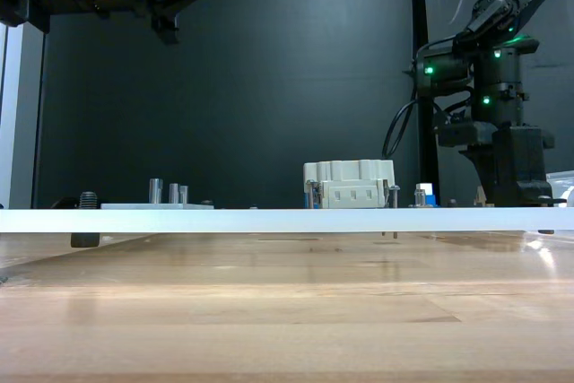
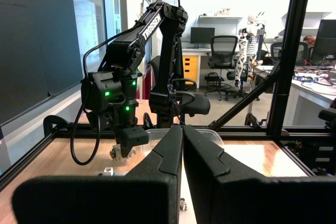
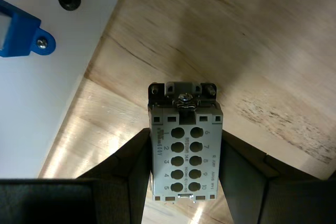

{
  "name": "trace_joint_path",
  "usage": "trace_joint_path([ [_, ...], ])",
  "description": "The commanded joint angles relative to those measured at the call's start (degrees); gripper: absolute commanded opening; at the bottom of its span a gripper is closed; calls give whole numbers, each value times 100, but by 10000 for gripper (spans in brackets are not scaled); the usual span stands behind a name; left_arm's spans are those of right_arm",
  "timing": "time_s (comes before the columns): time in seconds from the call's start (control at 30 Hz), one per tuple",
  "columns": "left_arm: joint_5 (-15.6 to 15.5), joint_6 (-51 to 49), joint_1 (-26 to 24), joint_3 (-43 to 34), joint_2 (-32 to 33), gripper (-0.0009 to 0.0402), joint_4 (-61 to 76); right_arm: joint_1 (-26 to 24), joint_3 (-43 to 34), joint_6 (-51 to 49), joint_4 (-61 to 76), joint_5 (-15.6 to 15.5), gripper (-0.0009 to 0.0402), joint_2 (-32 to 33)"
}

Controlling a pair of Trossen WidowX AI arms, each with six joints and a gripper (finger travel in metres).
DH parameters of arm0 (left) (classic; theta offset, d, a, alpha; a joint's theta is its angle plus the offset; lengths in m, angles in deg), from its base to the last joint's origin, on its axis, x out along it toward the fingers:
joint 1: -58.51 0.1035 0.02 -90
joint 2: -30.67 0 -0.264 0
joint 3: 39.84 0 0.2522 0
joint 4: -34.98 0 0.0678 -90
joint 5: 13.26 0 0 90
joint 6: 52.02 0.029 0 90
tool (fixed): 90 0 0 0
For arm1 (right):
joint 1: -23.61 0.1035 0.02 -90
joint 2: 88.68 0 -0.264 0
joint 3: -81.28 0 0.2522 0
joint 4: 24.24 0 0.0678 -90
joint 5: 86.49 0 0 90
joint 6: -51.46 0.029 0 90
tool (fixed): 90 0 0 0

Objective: Remove the HAN10E connector from the taskboard and place in the container

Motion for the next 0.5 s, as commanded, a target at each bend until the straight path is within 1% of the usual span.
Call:
trace_joint_path([
  [0.03, 0, 0, 2, 0, 2, 0, 0, 0, 26, -42, -2, -2, 41, 7],
  [0.5, 0, 0, 2, 0, 2, 0, 0, -35, 50, -42, -4, -9, 224, 4],
])
